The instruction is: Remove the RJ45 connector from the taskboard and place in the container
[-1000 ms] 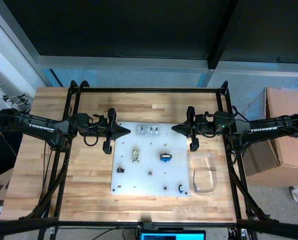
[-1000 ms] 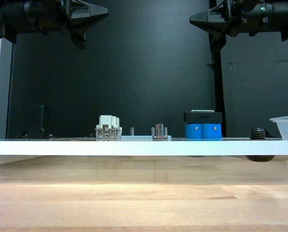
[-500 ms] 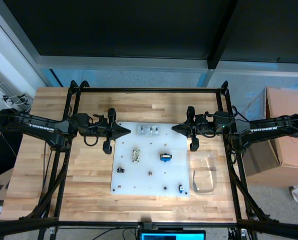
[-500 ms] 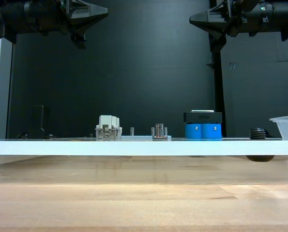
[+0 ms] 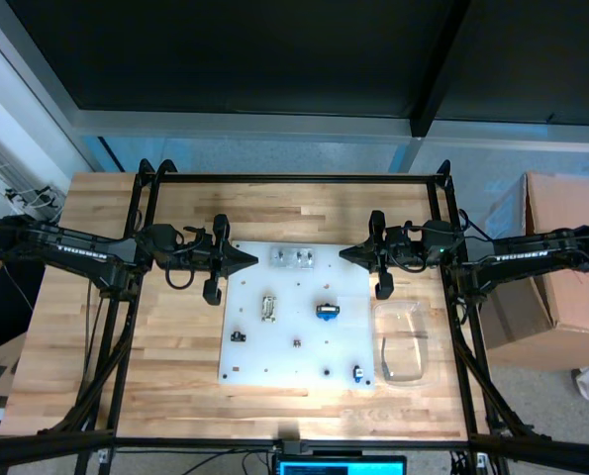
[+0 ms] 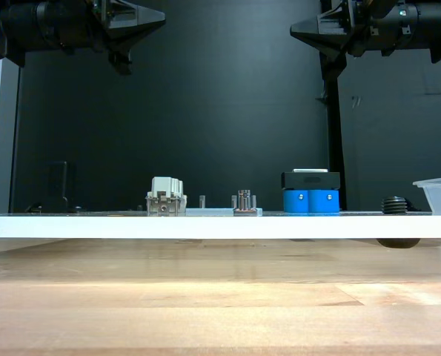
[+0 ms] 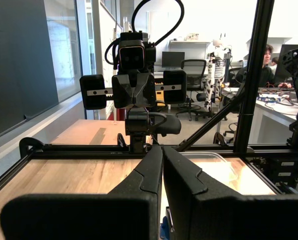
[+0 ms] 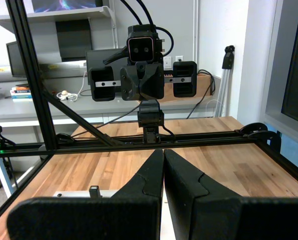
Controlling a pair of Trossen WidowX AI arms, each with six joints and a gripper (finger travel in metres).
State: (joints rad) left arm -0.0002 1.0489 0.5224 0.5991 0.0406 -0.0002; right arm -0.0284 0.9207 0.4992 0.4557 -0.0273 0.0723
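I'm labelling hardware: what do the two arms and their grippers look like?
The left arm and right arm are black with white TROSSEN lettering. The left gripper and right gripper, high over the board's far corners, have black wedge-shaped fingers tapering to a point; black cables loop at each wrist.

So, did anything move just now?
Nothing visibly moved. The left hand and the right hand hang shut and empty above the far corners of the board, as before. I cannot tell which part is the RJ45 connector.
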